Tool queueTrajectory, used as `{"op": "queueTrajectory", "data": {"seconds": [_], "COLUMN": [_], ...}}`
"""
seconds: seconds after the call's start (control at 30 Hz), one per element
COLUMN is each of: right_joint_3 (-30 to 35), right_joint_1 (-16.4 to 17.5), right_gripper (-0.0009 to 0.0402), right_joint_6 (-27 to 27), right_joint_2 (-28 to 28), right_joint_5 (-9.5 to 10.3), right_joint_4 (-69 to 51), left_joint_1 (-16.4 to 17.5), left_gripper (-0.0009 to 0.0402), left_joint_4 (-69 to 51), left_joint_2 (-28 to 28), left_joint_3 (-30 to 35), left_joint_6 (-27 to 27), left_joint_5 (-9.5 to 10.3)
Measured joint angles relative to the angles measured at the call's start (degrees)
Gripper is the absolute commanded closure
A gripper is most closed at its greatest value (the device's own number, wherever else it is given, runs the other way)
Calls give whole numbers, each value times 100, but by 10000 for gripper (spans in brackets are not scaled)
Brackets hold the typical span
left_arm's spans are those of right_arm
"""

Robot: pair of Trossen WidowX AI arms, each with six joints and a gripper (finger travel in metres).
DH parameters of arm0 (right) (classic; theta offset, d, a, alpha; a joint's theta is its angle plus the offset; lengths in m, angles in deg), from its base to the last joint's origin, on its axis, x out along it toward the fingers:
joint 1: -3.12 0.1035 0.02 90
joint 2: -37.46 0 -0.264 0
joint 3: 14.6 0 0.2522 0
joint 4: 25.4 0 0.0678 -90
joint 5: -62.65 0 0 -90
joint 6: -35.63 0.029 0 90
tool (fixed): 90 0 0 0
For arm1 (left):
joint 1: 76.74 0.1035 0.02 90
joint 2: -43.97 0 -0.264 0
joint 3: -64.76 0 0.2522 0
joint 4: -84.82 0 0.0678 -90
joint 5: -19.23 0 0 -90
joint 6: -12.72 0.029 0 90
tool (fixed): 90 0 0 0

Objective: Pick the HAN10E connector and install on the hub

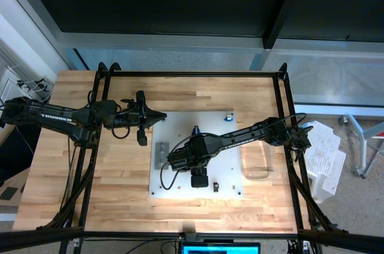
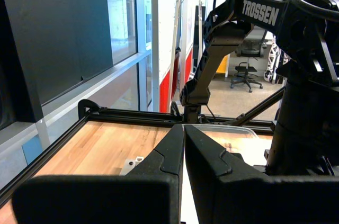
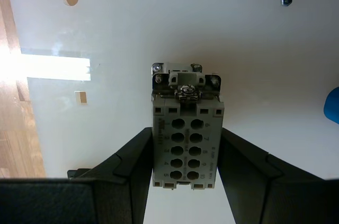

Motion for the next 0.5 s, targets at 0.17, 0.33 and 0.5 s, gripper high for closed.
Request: {"op": "queueTrajectory", "data": {"seconds": [0.17,0.33,0.5], "right_joint_3": [-9,-48,-85], "right_joint_1": [7,15,26], "right_gripper": [342,342,342], "right_joint_6": [2,2,2], "right_joint_2": [-9,-17,-17], "right_joint_5": [2,0,2], "right_joint_4": [13,33,48], "left_joint_1": [0,0,0], "left_gripper": [392,392,392], "left_joint_4": [2,0,0], "left_joint_2": [0,0,0], "left_joint_3": [0,0,0], "left_joint_6": [-2,-2,0], "left_joint_5": [0,0,2]}}
